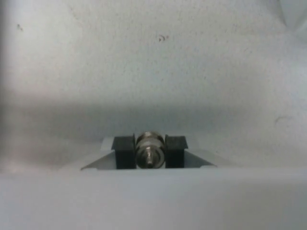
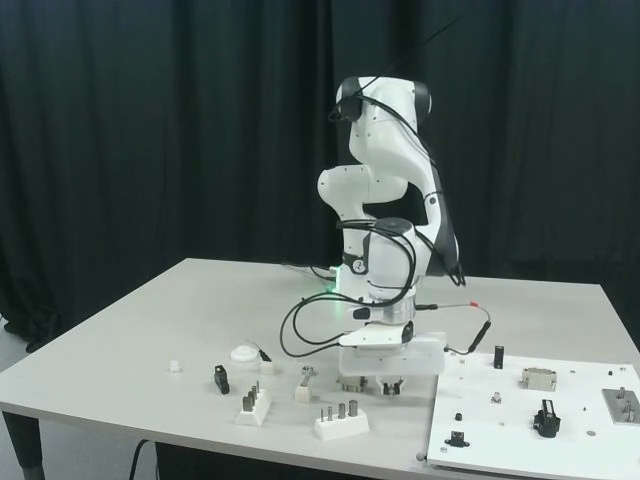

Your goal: Insert BNC.

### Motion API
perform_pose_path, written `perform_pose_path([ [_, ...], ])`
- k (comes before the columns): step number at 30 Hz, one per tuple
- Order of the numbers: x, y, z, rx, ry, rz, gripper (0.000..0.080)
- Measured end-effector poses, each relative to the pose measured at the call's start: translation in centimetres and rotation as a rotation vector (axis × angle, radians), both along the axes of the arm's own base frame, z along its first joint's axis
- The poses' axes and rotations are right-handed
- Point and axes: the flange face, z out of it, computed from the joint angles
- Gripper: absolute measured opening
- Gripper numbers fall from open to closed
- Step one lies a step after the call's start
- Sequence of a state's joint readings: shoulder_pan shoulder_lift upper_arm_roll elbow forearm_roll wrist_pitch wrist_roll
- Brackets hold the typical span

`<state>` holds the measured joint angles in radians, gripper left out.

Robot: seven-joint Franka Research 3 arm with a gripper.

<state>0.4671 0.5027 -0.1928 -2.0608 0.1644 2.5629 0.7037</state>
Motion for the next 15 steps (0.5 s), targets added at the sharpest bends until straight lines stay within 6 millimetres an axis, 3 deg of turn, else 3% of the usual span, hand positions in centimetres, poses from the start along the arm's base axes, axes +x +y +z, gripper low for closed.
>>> perform_pose_path([
  [15,0.3,-0.2,1.7,0.007,0.011,-0.006,0.0127],
])
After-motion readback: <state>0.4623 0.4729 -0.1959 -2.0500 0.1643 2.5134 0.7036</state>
